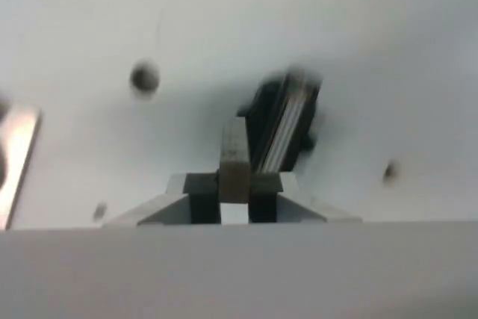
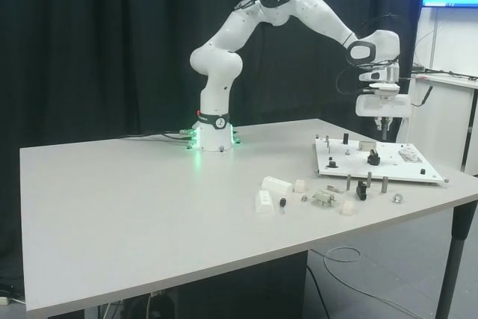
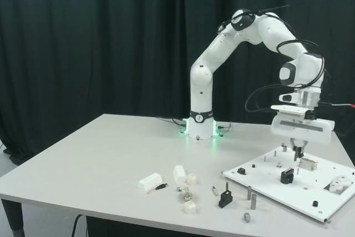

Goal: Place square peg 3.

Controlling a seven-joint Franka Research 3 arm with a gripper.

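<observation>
In the wrist view my gripper (image 1: 234, 198) is shut on a grey square peg (image 1: 234, 156), which stands upright between the two black pads. Just past the peg's tip a black block with a pale slot (image 1: 282, 121) sits on the white board (image 1: 149, 20). From the room cameras, the gripper (image 2: 383, 126) (image 3: 298, 149) hangs a short way above the white board (image 2: 373, 173) (image 3: 288, 192), close to the black block (image 2: 373, 158) (image 3: 287, 176). The peg is too small to make out in either room view.
The board carries holes (image 1: 143, 78), short posts and a metal fitting (image 3: 308, 164). Loose parts lie on the grey table before the board: white blocks (image 2: 275, 184) (image 3: 150, 182), a black piece (image 2: 361, 188) (image 3: 224, 197) and small pins. The arm's base (image 2: 213, 128) stands at the back.
</observation>
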